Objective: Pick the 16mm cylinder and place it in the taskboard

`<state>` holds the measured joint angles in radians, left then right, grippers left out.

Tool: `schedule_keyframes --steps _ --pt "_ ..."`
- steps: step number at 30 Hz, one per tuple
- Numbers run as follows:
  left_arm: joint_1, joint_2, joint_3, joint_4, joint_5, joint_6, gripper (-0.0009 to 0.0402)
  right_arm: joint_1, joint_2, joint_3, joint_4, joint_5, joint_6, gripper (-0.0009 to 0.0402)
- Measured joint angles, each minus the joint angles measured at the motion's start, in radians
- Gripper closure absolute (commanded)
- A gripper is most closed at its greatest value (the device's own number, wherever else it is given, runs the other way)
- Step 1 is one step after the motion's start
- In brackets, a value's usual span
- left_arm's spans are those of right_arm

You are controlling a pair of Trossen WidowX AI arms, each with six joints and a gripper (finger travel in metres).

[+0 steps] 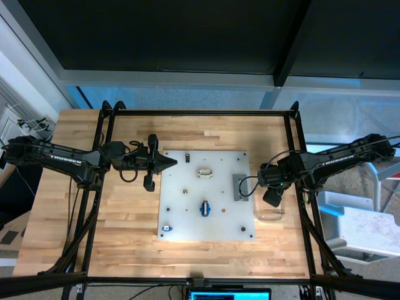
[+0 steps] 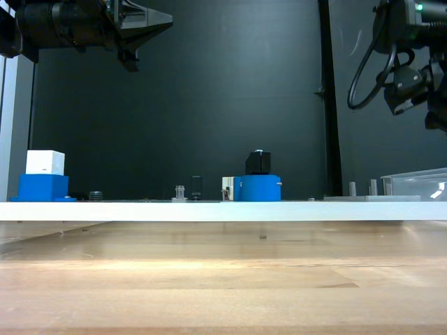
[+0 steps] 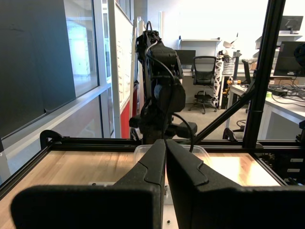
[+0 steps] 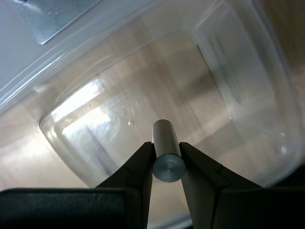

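Note:
A grey metal 16mm cylinder (image 4: 167, 150) is clamped between the fingertips of my right gripper (image 4: 167, 164), held above the clear plastic tray (image 4: 143, 95). From above, the right gripper (image 1: 272, 199) hangs over that tray (image 1: 270, 215), just right of the white taskboard (image 1: 187, 212). The taskboard (image 2: 209, 207) carries a blue fitting (image 1: 204, 209), a grey block (image 1: 241, 186) and small connectors. My left gripper (image 1: 172, 161) is shut with nothing in it, raised over the board's upper left corner; its fingers (image 3: 164, 162) are pressed together.
A black frame (image 1: 200, 113) runs around the wooden table (image 1: 125, 244). On the board's near left corner stands a blue block with a white cube (image 2: 44, 176). A monitor edge (image 1: 228, 294) shows at the table's near edge.

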<state>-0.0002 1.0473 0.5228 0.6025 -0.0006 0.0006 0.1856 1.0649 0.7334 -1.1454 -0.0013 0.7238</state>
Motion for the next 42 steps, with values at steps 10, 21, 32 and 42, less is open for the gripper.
schedule_keyframes --steps 10,21,32,42 --pt "0.0 0.0 0.0 0.0 0.0 0.0 0.0393 0.0 -0.026 0.095 -0.099 0.008 -0.016 0.037" --pt "0.0 0.0 0.0 0.0 0.0 0.0 0.0393 0.0 -0.027 0.18 -0.182 0.009 -0.027 0.037" --pt "0.0 0.0 0.0 0.0 0.0 0.0 0.0393 0.0 -0.027 0.205 -0.198 0.009 -0.027 0.037" --pt "0.0 0.0 0.0 0.0 0.0 0.0 0.0393 0.0 -0.023 0.205 -0.197 0.01 -0.032 0.037"
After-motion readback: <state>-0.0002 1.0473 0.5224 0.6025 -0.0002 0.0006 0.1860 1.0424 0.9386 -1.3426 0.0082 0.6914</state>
